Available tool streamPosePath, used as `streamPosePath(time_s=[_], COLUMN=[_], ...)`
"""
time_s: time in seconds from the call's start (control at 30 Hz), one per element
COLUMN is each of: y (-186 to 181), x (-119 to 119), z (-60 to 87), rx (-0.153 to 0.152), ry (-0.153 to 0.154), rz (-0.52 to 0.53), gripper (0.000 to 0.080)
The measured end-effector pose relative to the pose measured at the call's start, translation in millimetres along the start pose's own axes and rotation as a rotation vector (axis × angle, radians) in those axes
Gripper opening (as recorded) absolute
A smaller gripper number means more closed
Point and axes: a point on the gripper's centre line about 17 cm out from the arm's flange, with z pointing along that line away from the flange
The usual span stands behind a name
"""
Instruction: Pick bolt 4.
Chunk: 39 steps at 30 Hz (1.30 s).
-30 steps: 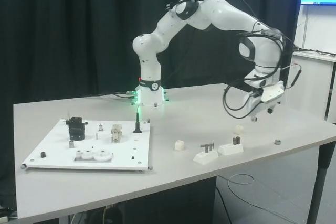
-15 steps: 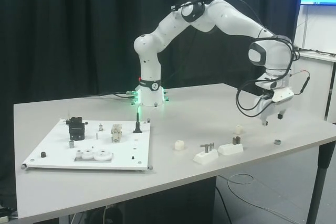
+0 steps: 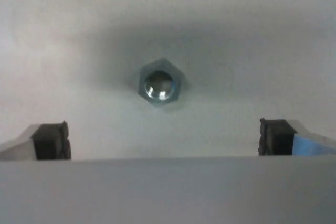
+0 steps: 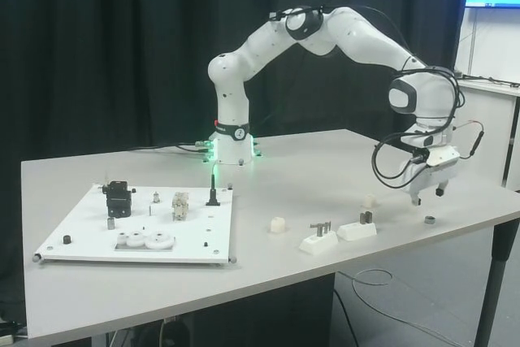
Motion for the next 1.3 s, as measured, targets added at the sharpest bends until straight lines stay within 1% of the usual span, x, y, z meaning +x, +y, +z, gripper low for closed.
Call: streamPosePath(time_s=[0.17, 0.37, 1.07, 1.3], y=[-4, -9, -15, -14], x=[2, 3, 9, 11], z=[7.9, 16.9, 43.3, 49.6], rx=[-0.002, -0.007, -0.038, -0.048], ry=[0.012, 0.019, 0.021, 0.020], rz=[-0.007, -0.016, -0.050, -0.058], gripper=[0.0800, 0.0800, 0.0800, 0.0800])
